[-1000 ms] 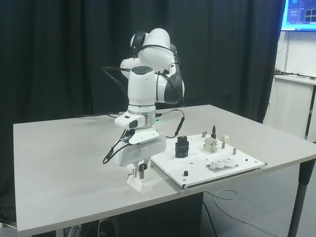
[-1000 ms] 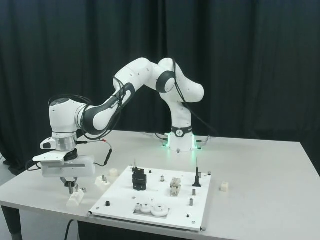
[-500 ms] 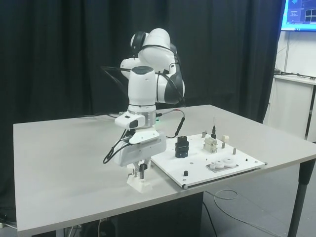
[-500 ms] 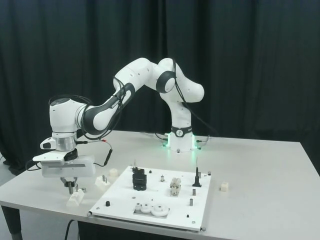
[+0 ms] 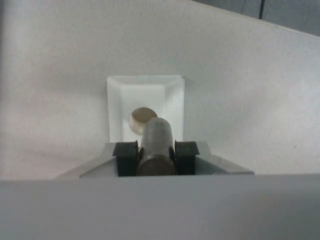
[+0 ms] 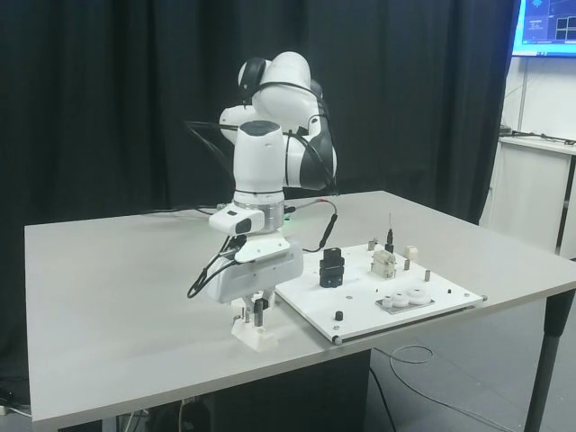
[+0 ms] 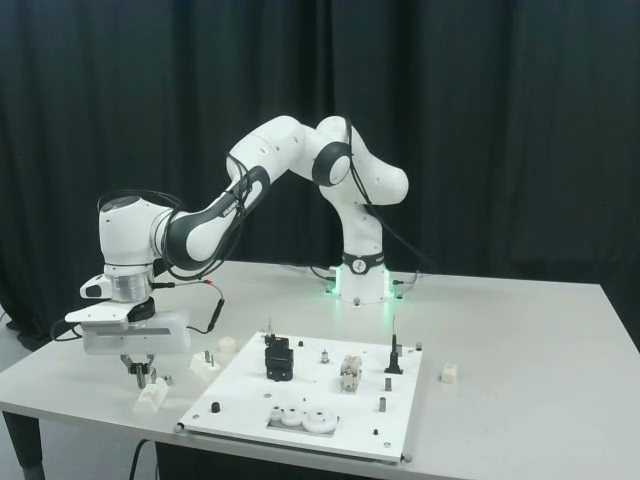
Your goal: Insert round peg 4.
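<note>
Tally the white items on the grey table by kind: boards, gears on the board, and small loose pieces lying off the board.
White board: 1
White gears: 3
Small white pieces off the board: 4
Total: 8

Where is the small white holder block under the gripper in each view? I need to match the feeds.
Wrist view: holder block at centre, its round hole just beyond the peg held in the gripper.
First room view: block near the table's front edge, below the gripper.
Second room view: block at lower left, under the gripper.
Shared landmark: the gripper directly above it.
</note>
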Robot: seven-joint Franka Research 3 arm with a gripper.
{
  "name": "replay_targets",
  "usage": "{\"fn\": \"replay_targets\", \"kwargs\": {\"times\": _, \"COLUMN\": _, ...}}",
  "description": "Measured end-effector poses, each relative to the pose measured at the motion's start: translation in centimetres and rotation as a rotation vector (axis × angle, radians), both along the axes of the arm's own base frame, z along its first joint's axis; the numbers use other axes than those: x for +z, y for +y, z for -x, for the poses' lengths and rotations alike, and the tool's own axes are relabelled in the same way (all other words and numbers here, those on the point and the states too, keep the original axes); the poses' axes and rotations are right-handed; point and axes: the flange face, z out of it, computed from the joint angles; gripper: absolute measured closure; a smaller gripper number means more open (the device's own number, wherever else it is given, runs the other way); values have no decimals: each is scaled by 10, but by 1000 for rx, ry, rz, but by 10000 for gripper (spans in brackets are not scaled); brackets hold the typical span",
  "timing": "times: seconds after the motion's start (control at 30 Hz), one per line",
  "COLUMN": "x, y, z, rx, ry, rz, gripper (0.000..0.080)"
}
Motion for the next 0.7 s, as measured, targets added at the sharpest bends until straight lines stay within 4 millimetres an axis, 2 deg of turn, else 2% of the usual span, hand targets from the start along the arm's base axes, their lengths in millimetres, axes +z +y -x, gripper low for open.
{"fn": "replay_targets", "kwargs": {"times": 0.47, "x": -4, "y": 3, "z": -1, "rx": 2, "ry": 6, "rz": -1, "gripper": 651}}
{"fn": "replay_targets", "kwargs": {"times": 0.7, "x": 0, "y": 13, "z": -3, "rx": -34, "ry": 19, "rz": -15, "gripper": 651}}
